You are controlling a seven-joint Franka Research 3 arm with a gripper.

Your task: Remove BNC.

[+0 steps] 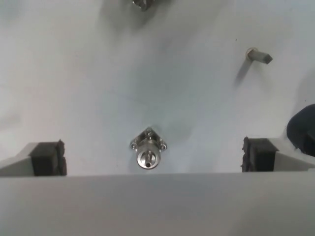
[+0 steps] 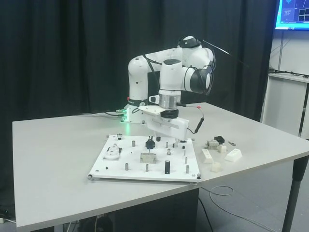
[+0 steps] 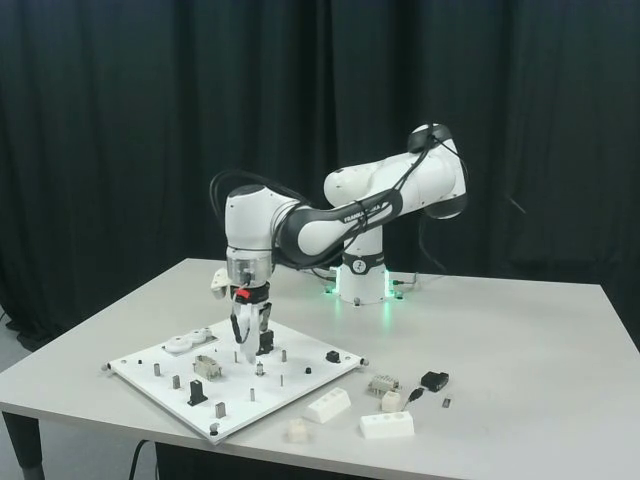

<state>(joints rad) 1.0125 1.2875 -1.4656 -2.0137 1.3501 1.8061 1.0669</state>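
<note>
From my station I log: BNC connector (image 1: 148, 153), bright polished metal, glossy; board (image 1: 147, 83), smooth matt white; fingertips (image 1: 48, 158), rough black rubbery pads; peg (image 1: 259, 55) at 2 o'clock, dull metal; arm (image 3: 350, 210), glossy white plastic shell.

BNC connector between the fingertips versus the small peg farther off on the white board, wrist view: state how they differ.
The BNC connector stands on a flange plate with screws; the peg has none. The connector lies centred between the open fingers; the peg lies outside them. The connector looks thicker. Both stand on the white board.
</note>
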